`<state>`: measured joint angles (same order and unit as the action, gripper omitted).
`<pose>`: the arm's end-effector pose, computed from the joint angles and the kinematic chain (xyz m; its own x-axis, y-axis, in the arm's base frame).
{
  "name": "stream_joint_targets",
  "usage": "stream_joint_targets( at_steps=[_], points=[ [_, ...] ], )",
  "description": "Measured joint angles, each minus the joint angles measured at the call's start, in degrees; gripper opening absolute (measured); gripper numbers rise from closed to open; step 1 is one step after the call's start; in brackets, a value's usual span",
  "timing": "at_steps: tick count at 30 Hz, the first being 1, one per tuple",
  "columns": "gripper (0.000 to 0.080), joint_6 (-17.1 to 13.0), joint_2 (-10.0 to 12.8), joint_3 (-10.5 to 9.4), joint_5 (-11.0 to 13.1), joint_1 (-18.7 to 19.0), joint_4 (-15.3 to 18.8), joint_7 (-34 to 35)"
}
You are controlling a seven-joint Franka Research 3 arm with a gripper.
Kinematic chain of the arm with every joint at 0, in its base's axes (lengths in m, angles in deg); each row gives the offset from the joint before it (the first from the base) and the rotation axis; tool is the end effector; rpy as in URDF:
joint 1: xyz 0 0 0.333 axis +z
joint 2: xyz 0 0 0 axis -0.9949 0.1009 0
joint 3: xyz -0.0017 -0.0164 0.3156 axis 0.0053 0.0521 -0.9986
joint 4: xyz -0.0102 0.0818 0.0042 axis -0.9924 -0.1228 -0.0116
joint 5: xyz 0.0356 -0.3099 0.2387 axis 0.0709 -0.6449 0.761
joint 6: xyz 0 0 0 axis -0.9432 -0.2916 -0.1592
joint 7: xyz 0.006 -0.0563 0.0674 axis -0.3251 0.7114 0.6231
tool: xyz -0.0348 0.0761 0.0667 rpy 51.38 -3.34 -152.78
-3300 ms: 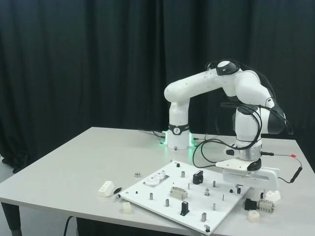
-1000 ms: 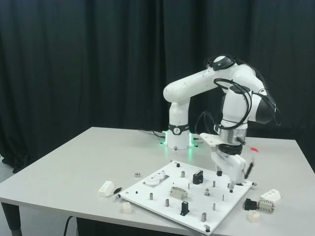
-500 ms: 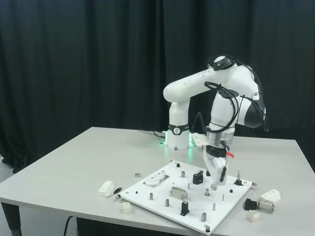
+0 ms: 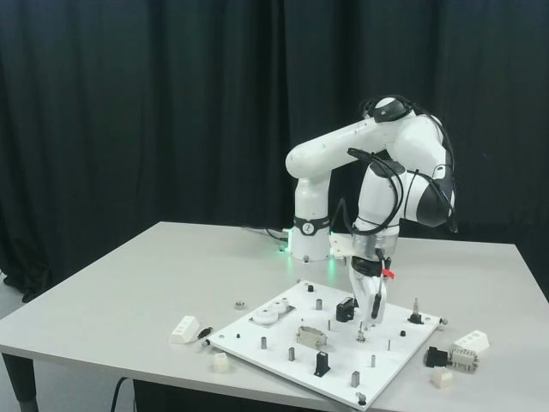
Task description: Remove BNC.
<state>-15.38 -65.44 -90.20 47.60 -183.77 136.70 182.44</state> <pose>0.5965 0.2374 0.2501 -0.4899 -0.8587 0.1506 -0.8708 0.4902 -0.0378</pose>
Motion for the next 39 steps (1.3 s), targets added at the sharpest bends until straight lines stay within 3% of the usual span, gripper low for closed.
stream_joint_targets(
  at_steps=[20,39],
  points=[
    [0.0800,-6.0,-0.6,-1.19,7.4,1.9,5.9,-6.3],
    [0.0800,-6.3,-1.6,-2.46,10.9,1.8,6.7,-9.1]
  ],
)
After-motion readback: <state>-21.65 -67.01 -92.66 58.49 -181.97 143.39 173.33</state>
